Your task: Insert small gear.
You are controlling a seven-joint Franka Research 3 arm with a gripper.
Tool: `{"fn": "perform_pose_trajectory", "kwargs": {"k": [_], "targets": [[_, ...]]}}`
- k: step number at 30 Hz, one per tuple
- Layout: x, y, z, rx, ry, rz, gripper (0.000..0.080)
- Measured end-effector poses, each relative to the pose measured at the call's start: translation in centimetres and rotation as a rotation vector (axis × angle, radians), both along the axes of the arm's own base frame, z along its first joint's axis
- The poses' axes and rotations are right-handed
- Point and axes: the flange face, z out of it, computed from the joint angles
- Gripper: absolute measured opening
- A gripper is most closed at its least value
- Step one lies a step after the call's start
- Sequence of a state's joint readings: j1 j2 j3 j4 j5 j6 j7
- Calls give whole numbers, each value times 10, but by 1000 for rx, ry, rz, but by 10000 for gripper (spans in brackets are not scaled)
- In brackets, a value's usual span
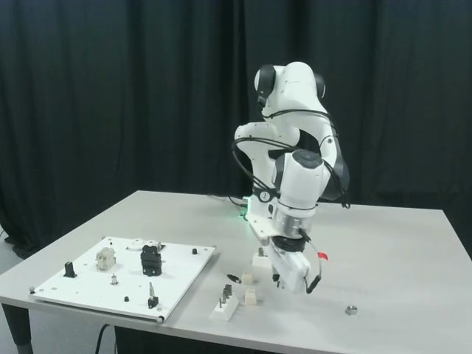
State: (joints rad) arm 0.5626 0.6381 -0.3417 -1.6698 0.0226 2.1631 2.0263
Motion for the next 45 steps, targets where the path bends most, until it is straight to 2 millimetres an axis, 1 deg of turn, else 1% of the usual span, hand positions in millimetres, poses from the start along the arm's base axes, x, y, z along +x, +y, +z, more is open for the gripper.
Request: {"fn": "perform_pose_trajectory", "kwargs": {"k": [11,18,39,45], "targets": [[-4,-25,20,-45,70,90,191],[-10,-42,29,-47,116,152,191],[-39,-88,42,-14,190,374,191],[-47,-103,44,-23,213,488,191]]}}
